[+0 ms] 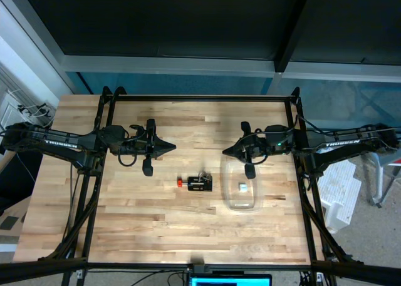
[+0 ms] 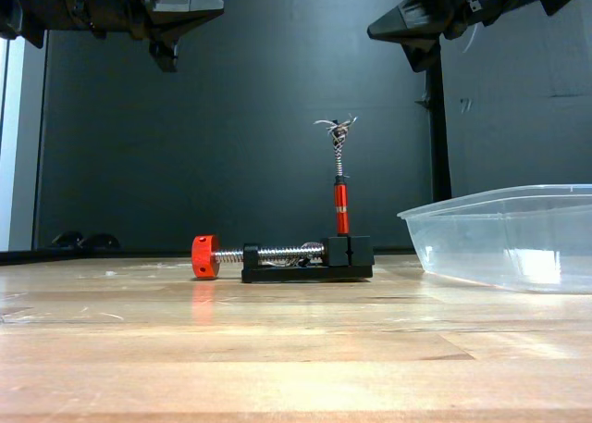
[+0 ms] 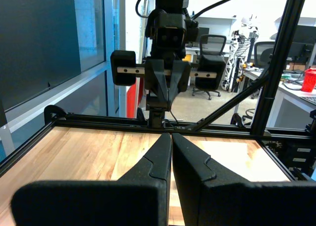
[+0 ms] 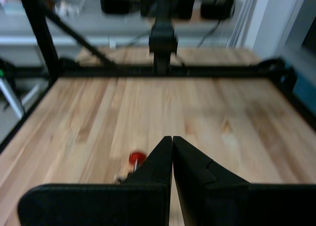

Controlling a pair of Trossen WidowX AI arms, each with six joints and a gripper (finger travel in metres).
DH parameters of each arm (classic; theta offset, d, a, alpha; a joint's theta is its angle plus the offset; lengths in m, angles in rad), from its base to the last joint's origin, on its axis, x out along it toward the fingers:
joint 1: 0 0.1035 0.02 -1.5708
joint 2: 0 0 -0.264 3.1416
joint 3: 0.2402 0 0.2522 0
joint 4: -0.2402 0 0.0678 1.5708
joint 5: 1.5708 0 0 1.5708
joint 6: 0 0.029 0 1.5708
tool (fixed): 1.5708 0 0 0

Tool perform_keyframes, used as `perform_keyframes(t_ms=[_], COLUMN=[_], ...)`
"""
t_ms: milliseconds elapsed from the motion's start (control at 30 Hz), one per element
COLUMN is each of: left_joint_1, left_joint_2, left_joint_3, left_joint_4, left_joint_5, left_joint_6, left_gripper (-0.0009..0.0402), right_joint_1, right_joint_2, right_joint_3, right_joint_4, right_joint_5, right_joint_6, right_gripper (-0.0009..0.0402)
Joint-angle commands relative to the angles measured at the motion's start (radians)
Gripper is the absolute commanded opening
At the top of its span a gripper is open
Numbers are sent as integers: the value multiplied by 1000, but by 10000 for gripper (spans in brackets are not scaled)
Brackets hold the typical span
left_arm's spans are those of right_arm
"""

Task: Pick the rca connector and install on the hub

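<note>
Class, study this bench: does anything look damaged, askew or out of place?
One thing: the upright red rod on the hub ends in frayed, splayed wire. The left gripper and right gripper hang shut above the table, touching nothing.

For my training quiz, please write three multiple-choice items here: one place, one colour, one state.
1. Where lies the small white cube? A on the floor; B in the clear plastic tray; C on a shelf.
2. What colour is the stub on the small black rectangular hub? A blue; B red; C green.
3. How are the left tool and the right tool, both hanging above the wooden table? A both shut; B both open; C one open.
B: tray walls surround it. B: its end shows red. A: each tool's fingers meet.
</note>
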Motion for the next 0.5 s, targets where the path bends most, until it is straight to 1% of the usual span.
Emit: perform_keyframes(t_ms=[33,100,133,167,367,500], left_joint_1=[0,0,0,0,0,0], left_joint_2=[0,0,0,0,0,0], left_joint_3=[0,0,0,0,0,0], left_joint_4=[0,0,0,0,0,0], left_joint_5=[0,0,0,0,0,0], left_joint_6=[0,0,0,0,0,0], left_gripper=[0,0,0,0,0,0], right_joint_1=[-9,-16,-20,-24,-32,-33], right_joint_2=[-34,-54,-64,-72,-98,-103], right_joint_3=[-51,-82,-95,-108,-159,-181], right_joint_4=[100,153,177,200,299,355], right_joint_5=[-3,-14,-27,-30,-29,-29], right_joint_6=[-8,-15,-16,-15,-11,8], right_gripper=[0,0,0,0,0,0])
